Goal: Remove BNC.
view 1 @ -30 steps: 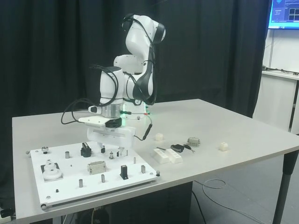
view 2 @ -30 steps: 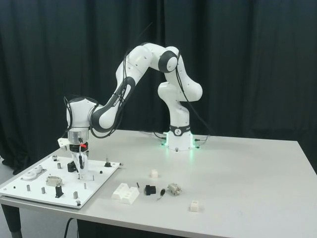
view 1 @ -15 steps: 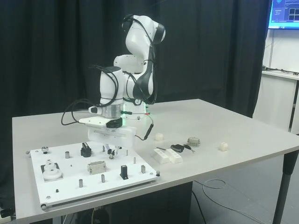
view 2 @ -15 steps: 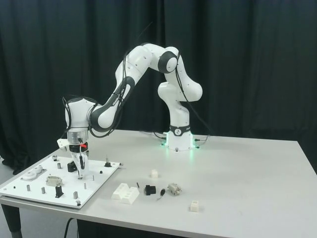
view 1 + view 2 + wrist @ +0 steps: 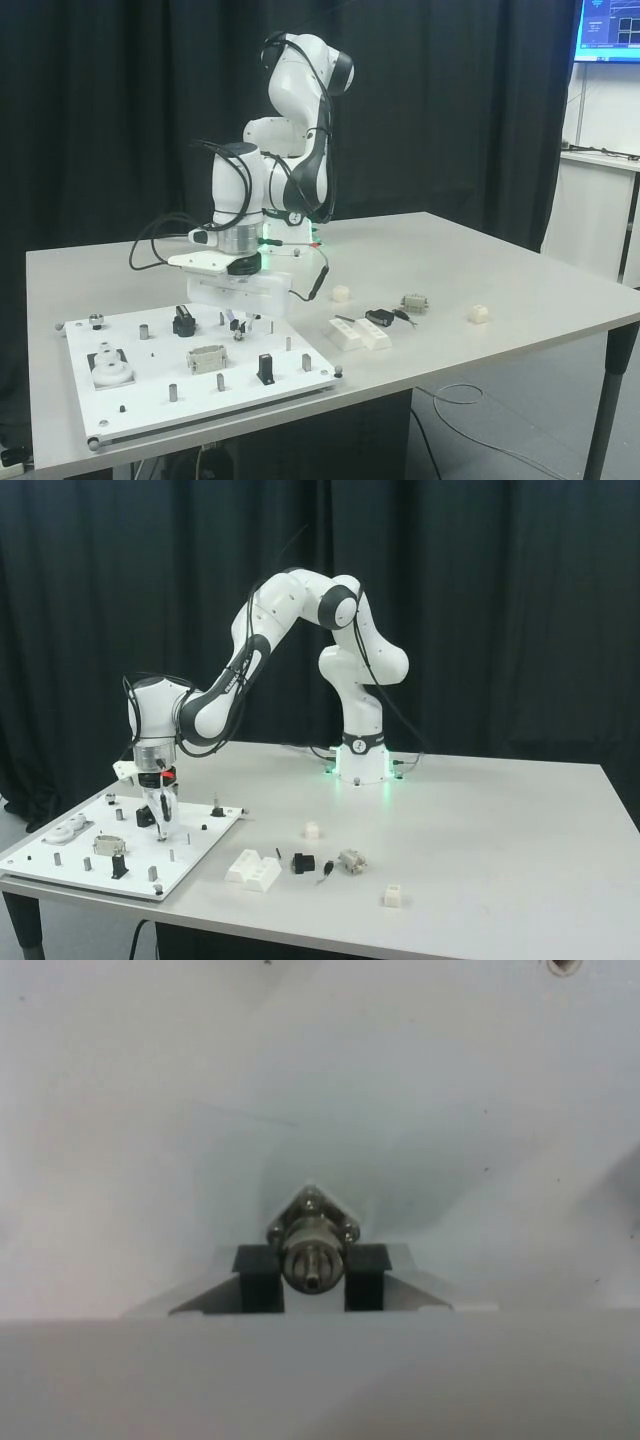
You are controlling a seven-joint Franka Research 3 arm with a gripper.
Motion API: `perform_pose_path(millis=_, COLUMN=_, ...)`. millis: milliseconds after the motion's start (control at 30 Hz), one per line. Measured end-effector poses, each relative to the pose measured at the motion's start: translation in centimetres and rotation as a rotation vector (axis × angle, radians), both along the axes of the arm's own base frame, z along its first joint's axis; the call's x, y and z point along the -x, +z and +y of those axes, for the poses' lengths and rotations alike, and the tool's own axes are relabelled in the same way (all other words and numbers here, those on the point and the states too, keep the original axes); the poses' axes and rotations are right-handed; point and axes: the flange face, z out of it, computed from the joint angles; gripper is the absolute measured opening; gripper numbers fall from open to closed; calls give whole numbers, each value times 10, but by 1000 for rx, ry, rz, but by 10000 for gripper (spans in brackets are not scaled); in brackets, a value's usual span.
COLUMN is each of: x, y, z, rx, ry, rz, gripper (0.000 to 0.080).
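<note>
Black curtains close the room behind the grey table (image 5: 520,270), and on its near corner lies the white board (image 5: 300,395) with several small parts fixed on it. I have no real container here; the board is the only carrier, and it bears a black block (image 5: 266,368), a grey rectangular connector (image 5: 205,357), a white round part (image 5: 106,371) and some short pegs. Beside the board, on the bare table, lie white blocks (image 5: 254,869), a black plug (image 5: 301,863) and one small white cube (image 5: 393,895).

The gripper (image 5: 240,322) hangs low over the middle of the board. In the wrist view the BNC (image 5: 312,1252) stands between the two black fingers (image 5: 259,1278), which sit close on both its sides, so I judge it is clamped. If the connector has lifted off the board I cannot tell. The lower part of this view is covered by a pale blurred band.

The BNC's long axis points toward the wrist camera, so it stands upright on the board, with its square flange (image 5: 312,1212) beneath.
</note>
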Motion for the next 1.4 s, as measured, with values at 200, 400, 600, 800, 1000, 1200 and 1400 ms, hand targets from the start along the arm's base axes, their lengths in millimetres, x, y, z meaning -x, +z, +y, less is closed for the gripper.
perform_pose_path(millis=200, x=0, y=0, z=0, rx=0, ry=45, rz=1, gripper=127)
perform_pose_path(millis=400, x=0, y=0, z=0, rx=2, ry=126, rz=1, gripper=125)
perform_pose_path(millis=600, x=0, y=0, z=-1, rx=4, ry=186, rz=1, gripper=125)
perform_pose_path(millis=800, x=0, y=0, z=-1, rx=5, ry=260, rz=1, gripper=125)
perform_pose_path(millis=1000, x=0, y=0, z=-1, rx=6, ry=356, rz=2, gripper=125)
perform_pose_path(millis=1200, x=1, y=1, z=-1, rx=8, ry=490, rz=3, gripper=125)
perform_pose_path(millis=1400, x=1, y=1, z=-2, rx=10, ry=624, rz=5, gripper=125)
